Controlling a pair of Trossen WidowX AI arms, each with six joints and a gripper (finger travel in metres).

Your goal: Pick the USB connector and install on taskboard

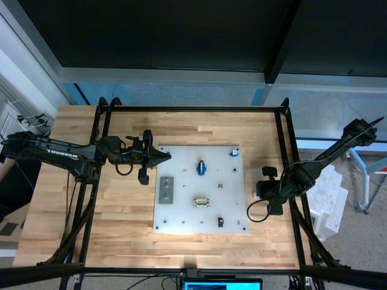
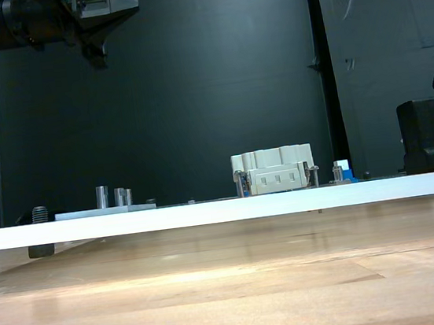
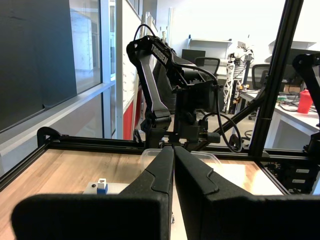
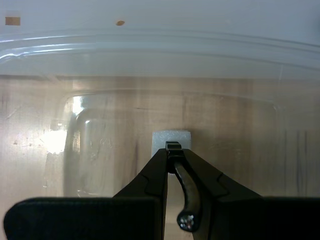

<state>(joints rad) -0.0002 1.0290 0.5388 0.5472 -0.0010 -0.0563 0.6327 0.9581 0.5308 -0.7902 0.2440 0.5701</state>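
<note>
The right gripper [image 4: 173,156] hangs just off the right edge of the taskboard [image 1: 181,217], above a clear plastic tray [image 4: 160,42]; its jaws are clamped on the USB connector [image 4: 173,146], a small dark plug whose tip shows at the fingertips, with a short dark stub running back between the fingers. Directly below the plug, on the tray floor, lies a small white square piece [image 4: 171,137]; I cannot tell whether the plug touches it.

The left gripper [image 1: 164,156] is held high over the board's left edge, pointing inward, its jaws together and holding nothing; in the low view it sits well above the board.

On the white board, which lies flat on the wooden worktop [image 1: 91,217], stand a grey metal block [image 1: 166,190] near the left side, a blue upright part [image 1: 201,167] near the middle and a silver multi-pin connector [image 1: 201,202] just nearer than it; a small dark piece [image 1: 221,222] stands close to the near edge.
</note>
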